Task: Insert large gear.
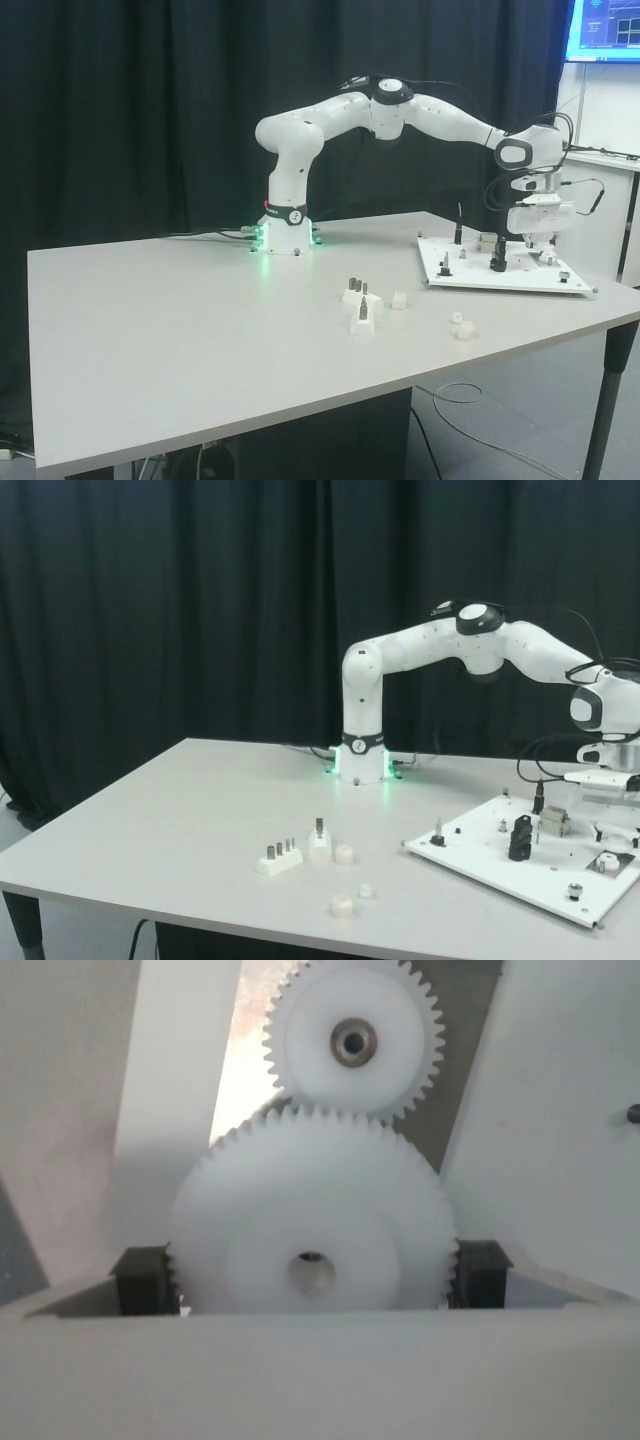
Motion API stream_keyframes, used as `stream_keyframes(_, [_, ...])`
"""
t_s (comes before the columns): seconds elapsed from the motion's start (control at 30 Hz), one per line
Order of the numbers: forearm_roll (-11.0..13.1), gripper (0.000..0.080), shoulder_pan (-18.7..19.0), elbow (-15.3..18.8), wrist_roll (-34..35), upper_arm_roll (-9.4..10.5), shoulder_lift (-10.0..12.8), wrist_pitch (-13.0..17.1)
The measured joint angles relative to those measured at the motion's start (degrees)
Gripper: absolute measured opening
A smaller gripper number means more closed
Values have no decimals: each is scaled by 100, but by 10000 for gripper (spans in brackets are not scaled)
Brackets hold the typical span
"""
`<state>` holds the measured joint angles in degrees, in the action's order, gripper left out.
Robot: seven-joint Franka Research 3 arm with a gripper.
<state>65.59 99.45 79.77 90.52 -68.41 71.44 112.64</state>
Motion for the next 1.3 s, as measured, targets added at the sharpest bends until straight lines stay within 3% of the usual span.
stream_keyframes(1.3, [-71,597,-83,-108,227,154,-49,8])
